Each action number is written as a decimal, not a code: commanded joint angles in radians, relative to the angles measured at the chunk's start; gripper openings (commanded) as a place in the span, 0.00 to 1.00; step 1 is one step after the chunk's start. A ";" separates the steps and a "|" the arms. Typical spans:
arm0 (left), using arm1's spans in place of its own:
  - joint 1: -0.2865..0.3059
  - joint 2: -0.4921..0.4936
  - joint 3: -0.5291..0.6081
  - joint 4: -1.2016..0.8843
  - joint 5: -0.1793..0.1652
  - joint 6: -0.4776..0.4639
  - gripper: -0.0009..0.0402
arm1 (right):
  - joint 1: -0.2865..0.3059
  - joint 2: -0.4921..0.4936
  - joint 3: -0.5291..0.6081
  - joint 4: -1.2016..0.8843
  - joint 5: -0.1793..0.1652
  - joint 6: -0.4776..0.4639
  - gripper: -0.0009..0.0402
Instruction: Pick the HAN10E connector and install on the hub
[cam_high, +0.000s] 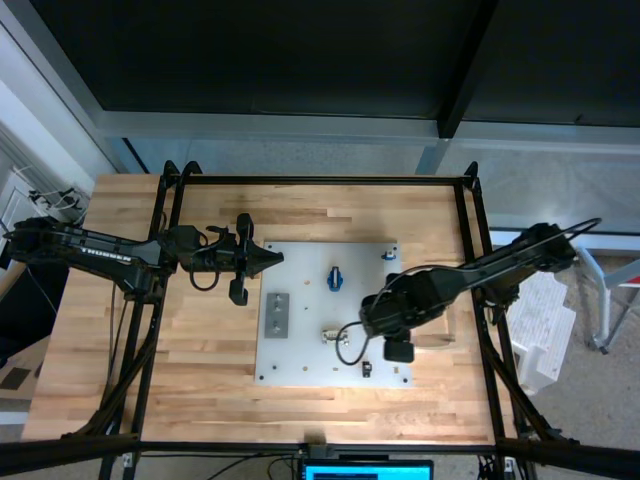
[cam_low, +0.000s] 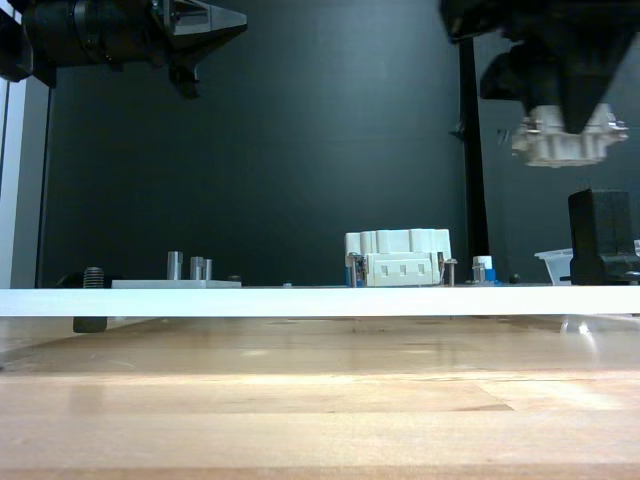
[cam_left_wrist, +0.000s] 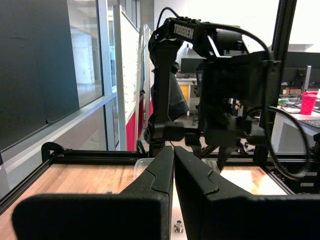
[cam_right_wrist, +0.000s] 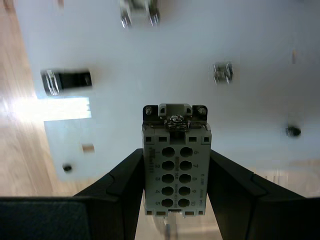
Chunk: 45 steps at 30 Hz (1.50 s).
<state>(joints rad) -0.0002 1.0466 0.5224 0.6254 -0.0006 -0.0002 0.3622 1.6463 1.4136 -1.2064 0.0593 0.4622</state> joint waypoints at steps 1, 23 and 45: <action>0.000 0.000 0.000 0.000 0.000 0.000 0.02 | -0.012 0.063 0.064 -0.001 0.000 -0.006 0.04; 0.000 0.000 0.000 0.000 0.000 0.000 0.02 | -0.062 0.344 0.377 -0.023 0.000 -0.127 0.04; 0.000 0.000 0.000 0.000 0.000 0.000 0.02 | -0.067 0.469 0.473 -0.011 0.001 -0.157 0.04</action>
<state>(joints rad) -0.0002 1.0466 0.5224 0.6258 -0.0010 0.0002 0.2955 2.1098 1.8885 -1.2198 0.0597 0.3038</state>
